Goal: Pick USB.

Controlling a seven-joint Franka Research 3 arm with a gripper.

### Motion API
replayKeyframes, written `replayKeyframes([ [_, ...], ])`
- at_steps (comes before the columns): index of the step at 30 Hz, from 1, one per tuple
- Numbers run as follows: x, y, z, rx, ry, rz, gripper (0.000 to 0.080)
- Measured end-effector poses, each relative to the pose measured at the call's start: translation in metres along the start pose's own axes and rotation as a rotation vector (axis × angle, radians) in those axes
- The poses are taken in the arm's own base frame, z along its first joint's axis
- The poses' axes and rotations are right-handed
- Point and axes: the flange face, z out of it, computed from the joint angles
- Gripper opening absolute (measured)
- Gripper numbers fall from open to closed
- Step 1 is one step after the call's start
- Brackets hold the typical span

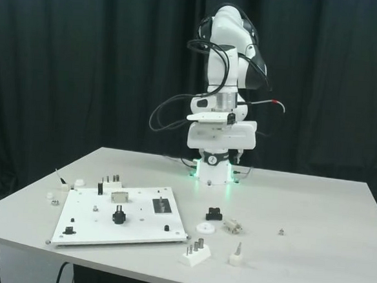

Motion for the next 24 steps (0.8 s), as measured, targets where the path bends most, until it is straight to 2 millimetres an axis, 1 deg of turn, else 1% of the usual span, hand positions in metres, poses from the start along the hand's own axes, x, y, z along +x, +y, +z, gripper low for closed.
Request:
replayKeyframes([
  [11, 0.0048, 0.0007, -0.0041, 0.026, 0.008, 0.018, 0.08],
  [24, 0.0069, -0.001, -0.0033, 0.047, 0.011, 0.031, 0.08],
])
